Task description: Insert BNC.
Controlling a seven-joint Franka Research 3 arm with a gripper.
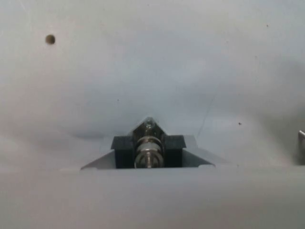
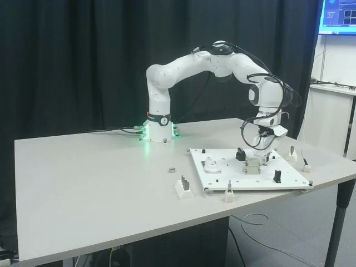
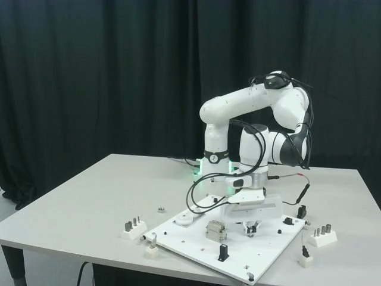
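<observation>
Wrist view shows the end effector (image 1: 149, 155) clamped on the BNC connector (image 1: 149, 151), pointed down at the white board (image 1: 143, 71) for insertion.

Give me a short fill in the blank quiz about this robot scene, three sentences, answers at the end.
1. The gripper holds a metal BNC connector between its ____.
2. The gripper hangs just above the white ____, which lies on the grey table.
3. The lights at the arm's base glow ____.

Answers: fingers; board; green
</observation>
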